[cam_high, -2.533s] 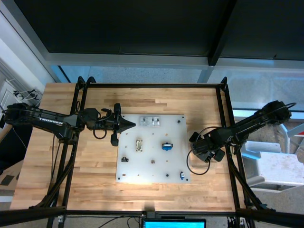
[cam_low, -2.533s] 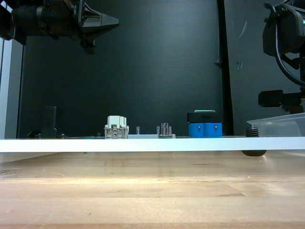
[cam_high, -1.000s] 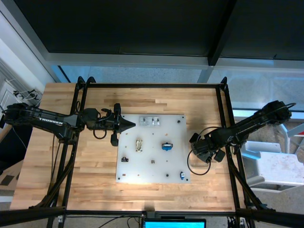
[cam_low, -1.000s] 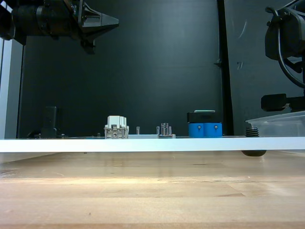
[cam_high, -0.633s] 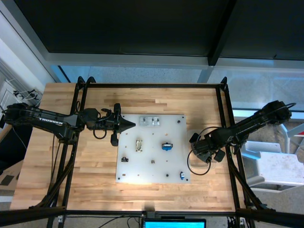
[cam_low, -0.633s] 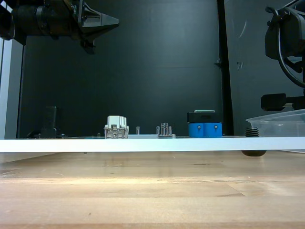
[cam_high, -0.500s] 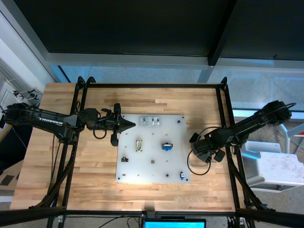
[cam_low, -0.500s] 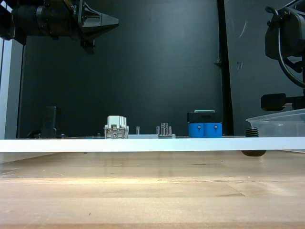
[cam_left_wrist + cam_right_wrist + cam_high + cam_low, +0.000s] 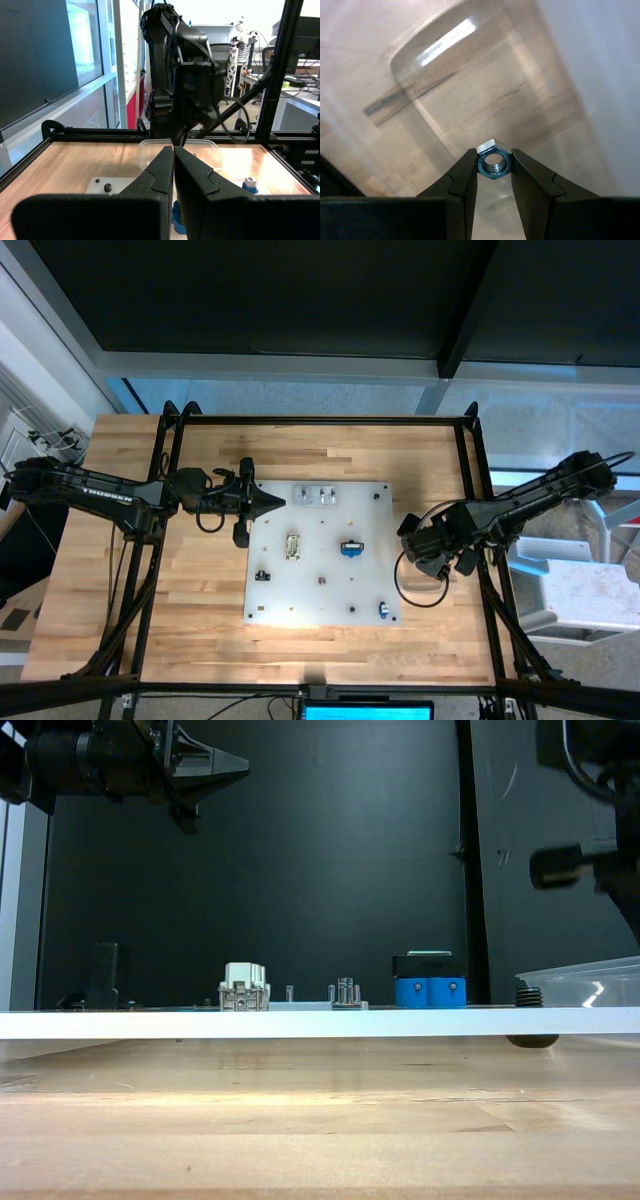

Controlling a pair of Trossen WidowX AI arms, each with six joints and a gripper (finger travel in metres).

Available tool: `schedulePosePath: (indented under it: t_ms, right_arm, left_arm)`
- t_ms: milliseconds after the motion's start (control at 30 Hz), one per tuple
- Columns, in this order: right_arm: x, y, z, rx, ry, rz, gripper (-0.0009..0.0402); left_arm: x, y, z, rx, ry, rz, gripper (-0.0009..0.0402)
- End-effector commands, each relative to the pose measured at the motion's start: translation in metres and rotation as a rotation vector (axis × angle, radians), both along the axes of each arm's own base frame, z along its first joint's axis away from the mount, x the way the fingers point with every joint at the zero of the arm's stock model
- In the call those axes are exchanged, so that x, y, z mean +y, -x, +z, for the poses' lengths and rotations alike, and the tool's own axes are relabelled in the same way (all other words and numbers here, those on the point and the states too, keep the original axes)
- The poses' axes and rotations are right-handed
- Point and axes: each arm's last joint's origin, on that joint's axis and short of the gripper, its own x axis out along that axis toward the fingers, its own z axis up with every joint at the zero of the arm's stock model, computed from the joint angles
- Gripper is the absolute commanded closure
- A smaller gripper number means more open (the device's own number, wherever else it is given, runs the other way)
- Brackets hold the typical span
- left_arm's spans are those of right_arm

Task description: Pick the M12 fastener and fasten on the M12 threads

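The M12 nut, small, silver and hexagonal, is pinched between the two black fingers of my right gripper, which is shut on it. That right gripper points down over the clear tray, just past the white board's right edge, and is lifted above the tray in the low view. The black ribbed stud stands bare on the board, also visible as the stud near the near right edge. My left gripper hangs shut and empty, high over the board's far left edge.
On the board stand a blue connector, a silver socket, a small blue part and a black corner post. The clear tray sits right of the board. A black frame surrounds the table.
The right gripper has risen out of the clear tray with the nut between its fingers and shifted slightly away from the near edge. The left arm has not moved.
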Motion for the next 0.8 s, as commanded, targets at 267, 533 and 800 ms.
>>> schedulePosePath:
  t_ms: [267, 533, 800]
  right_arm:
    - [0.018, -0.023, 0.034, 0.032, 0.018, 0.225, 0.0381]
    - [0.040, -0.057, 0.042, 0.028, 0.022, 0.336, 0.0381]
    - [0.063, -0.094, 0.044, 0.018, 0.020, 0.356, 0.0381]
  left_arm:
    - [0.000, 0.000, 0.000, 0.000, 0.000, 0.000, 0.0393]
    - [0.000, 0.000, 0.000, 0.000, 0.000, -0.001, 0.0393]
    - [0.000, 0.000, 0.000, 0.000, 0.000, 0.000, 0.0393]
